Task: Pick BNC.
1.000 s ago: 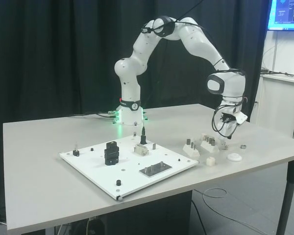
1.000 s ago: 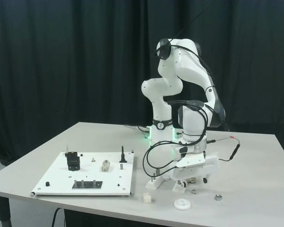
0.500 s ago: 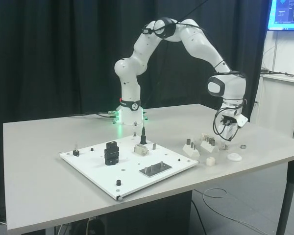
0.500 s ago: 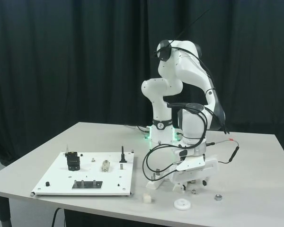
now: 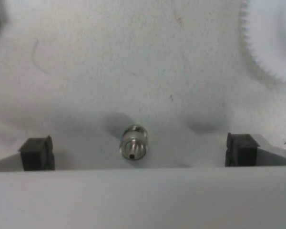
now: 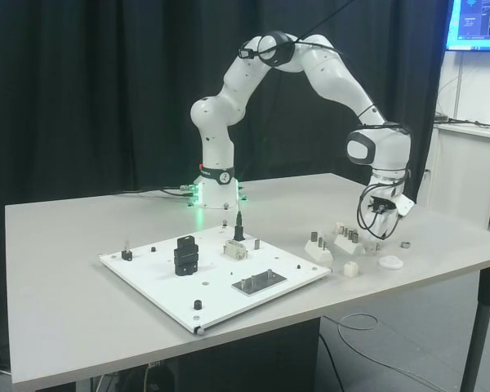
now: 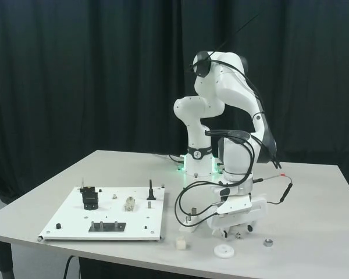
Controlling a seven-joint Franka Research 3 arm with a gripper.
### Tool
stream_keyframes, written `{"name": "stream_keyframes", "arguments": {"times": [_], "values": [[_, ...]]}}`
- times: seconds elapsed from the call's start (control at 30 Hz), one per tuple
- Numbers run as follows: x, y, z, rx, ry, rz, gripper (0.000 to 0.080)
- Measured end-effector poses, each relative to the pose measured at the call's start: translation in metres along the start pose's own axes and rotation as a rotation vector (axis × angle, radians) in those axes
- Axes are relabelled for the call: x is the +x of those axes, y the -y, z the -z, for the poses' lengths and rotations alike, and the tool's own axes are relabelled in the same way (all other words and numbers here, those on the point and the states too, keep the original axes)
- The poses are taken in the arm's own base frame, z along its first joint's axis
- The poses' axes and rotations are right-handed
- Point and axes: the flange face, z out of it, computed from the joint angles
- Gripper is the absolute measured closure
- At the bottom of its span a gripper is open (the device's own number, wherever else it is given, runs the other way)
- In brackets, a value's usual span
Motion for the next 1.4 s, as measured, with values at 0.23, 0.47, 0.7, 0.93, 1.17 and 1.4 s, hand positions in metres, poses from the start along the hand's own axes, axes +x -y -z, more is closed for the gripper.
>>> {"name": "stream_keyframes", "arguments": {"times": [0.23,0.47,0.7,0.93,1.17,1.4], "values": [[0.003,-0.003,-0.007,-0.004,-0.003,0.010,0.0003],[0.006,-0.006,-0.012,-0.005,-0.012,0.015,0.0003],[0.008,-0.007,-0.014,-0.005,-0.019,0.013,0.0110],[0.008,-0.007,-0.014,-0.004,-0.018,0.014,0.0292],[0.007,-0.005,-0.014,-0.003,-0.017,0.020,0.0636],[0.006,-0.003,-0.014,-0.001,-0.016,0.022,0.0676]]}}
